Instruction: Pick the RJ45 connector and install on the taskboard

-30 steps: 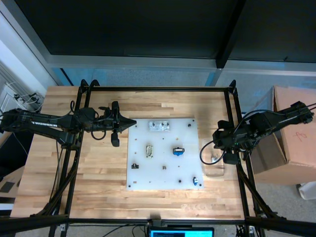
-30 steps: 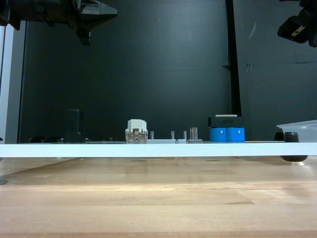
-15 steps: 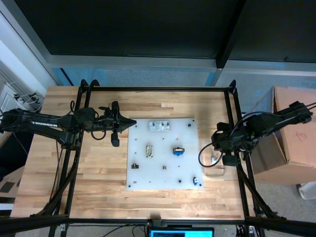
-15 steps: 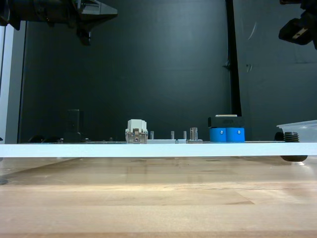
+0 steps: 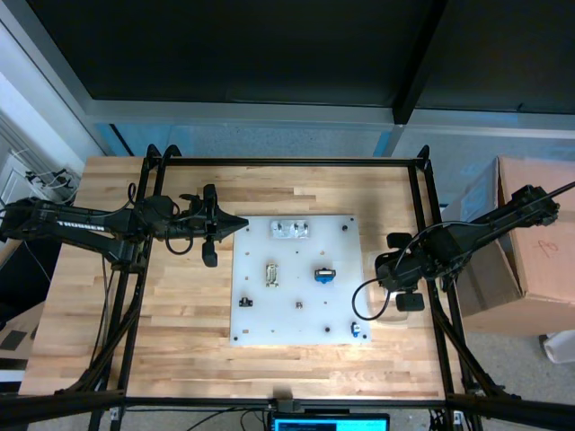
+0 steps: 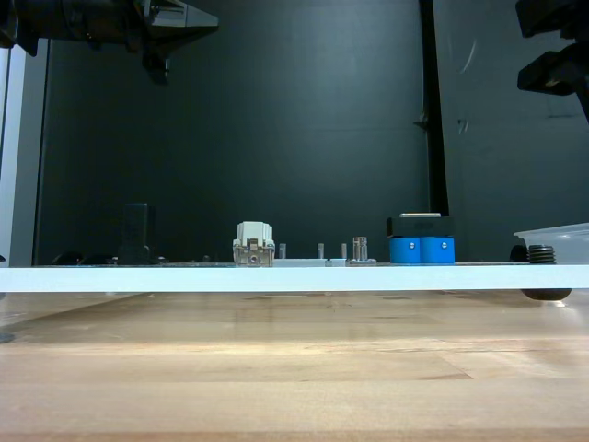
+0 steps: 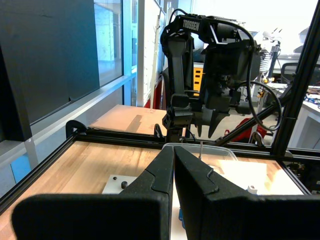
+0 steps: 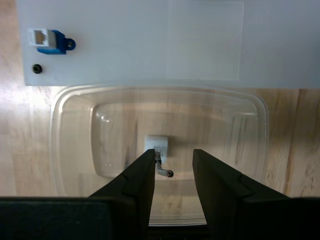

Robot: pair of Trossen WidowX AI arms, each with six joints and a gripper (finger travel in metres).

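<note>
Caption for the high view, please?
Right gripper open above the tray holding the RJ45 connector; left gripper shut by the board's far-left corner.

Open drop into the tray
Right pincer [image 8: 173,159] hangs spread over the clear tray [image 8: 57,107], whose walls ring the RJ45 connector [image 8: 157,143] lying free inside; left pincer [image 7: 173,150], closed, hovers high over the counter [image 5: 162,314] off the left edge of the taskboard [image 5: 296,323].

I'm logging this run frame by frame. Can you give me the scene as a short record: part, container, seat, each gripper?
Part: small whitish RJ45 connector, lying free in the tray, clear of its seat
Container: clear plastic tray, beside the white task board
Seat: blue RJ45 socket on the board, empty
Right gripper: open, above the tray, fingers either side of the connector
Left gripper: shut, raised, left of the board
</note>
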